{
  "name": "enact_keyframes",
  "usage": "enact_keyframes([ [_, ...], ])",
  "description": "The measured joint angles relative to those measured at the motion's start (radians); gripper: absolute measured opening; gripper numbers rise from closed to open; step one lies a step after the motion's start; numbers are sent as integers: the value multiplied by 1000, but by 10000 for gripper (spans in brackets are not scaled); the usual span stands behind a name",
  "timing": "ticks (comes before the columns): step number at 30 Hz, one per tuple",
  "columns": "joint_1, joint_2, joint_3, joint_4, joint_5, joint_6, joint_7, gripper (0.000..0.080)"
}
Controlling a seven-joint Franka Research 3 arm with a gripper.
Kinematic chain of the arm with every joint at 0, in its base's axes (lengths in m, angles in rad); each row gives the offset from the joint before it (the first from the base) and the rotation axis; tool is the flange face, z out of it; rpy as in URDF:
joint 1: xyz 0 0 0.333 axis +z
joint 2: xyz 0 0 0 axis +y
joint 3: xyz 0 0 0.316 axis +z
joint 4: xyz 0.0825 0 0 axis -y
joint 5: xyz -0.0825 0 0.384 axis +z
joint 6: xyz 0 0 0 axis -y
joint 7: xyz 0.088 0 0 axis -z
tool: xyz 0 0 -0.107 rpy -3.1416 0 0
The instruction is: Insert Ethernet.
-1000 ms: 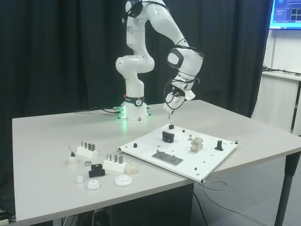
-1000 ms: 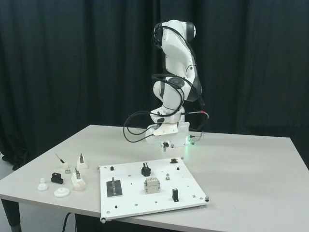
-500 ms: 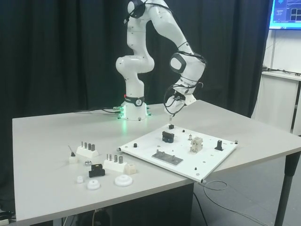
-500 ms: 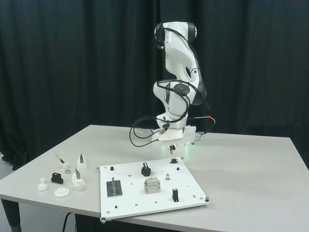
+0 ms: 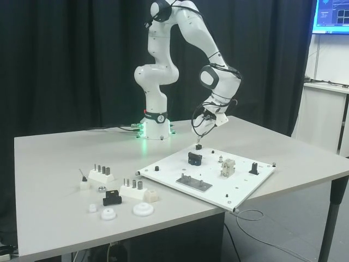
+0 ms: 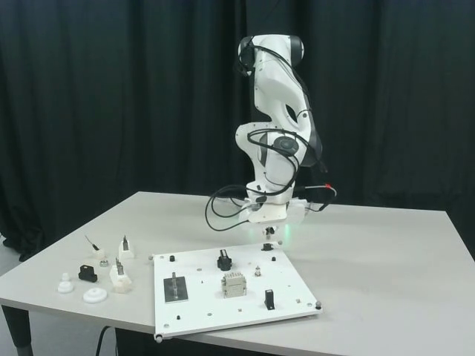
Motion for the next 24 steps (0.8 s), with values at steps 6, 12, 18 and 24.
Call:
enact_keyframes([
  [6,0,8,11,0,1,2,21,91],
  [12,0,15,15,1,1,9,31,91],
  [18,0,21,15,2,1,17,36,91],
  [24,0,25,15,3,1,18,37,91],
])
